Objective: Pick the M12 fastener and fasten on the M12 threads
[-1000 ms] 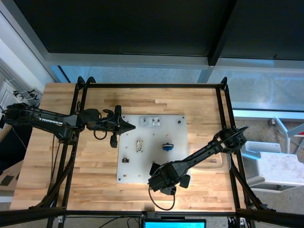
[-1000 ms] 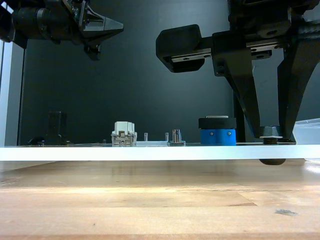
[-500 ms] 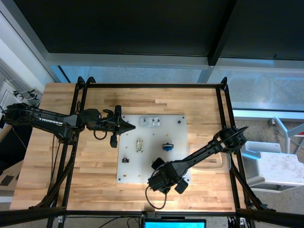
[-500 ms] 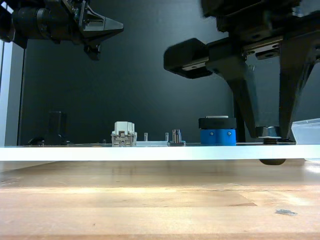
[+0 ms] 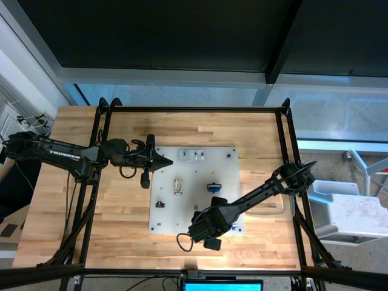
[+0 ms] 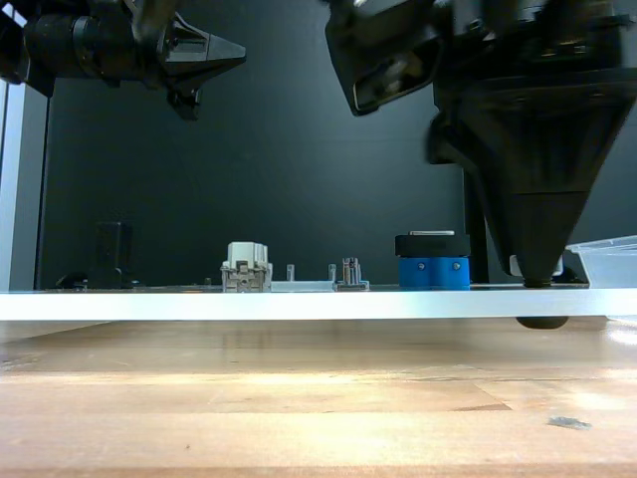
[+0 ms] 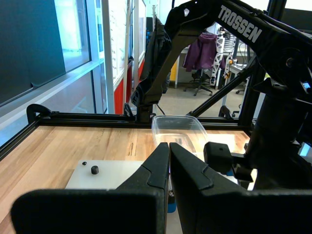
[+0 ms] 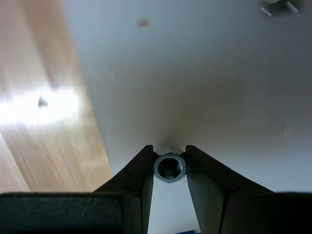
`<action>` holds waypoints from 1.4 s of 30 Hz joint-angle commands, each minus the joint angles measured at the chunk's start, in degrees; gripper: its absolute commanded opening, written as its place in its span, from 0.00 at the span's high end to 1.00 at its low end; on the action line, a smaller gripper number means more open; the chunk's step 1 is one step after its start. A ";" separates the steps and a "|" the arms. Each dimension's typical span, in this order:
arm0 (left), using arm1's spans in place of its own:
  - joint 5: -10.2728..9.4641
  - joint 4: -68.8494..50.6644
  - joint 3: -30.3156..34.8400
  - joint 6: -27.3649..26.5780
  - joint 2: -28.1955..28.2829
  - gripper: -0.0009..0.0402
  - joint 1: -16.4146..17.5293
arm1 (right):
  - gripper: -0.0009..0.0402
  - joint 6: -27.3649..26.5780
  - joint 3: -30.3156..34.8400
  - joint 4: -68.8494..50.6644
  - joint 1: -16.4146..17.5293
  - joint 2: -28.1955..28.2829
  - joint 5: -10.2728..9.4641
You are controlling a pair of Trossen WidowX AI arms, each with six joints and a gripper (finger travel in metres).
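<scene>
Right wrist view shows the right gripper [image 8: 169, 160] closed to a narrow gap around the M12 nut [image 8: 169, 167]. Its fingers [image 8: 139, 173] press the silver nut from both sides, bore facing the camera, just above the white board [image 8: 204, 73]. Low view has that gripper [image 6: 537, 271] pointing straight down, tips at the board's near right edge, beside the blue fitting [image 6: 433, 271] and in front of the clear tray [image 6: 609, 255]. The fingers hide the stud, so whether the nut sits on it cannot be told. The left gripper [image 7: 169, 152] hangs high over the board's far left edge, fingers pressed together and holding nothing.
</scene>
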 commanded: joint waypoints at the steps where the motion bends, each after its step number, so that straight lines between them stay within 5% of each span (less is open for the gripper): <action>1: 0.02 0.02 0.02 0.02 0.00 0.98 0.02 | 0.97 10.73 0.04 0.20 0.02 0.02 0.02; 14: 0.02 0.02 0.02 0.02 0.00 0.98 0.02 | 0.97 46.58 0.04 0.17 0.02 0.02 0.02; 28: 0.02 0.02 0.02 0.02 0.00 0.98 0.02 | 0.97 75.76 0.04 0.24 0.02 -0.02 0.04; 42: 0.02 0.02 0.02 0.02 0.00 0.98 0.02 | 0.97 116.04 0.04 0.22 0.02 -0.02 0.04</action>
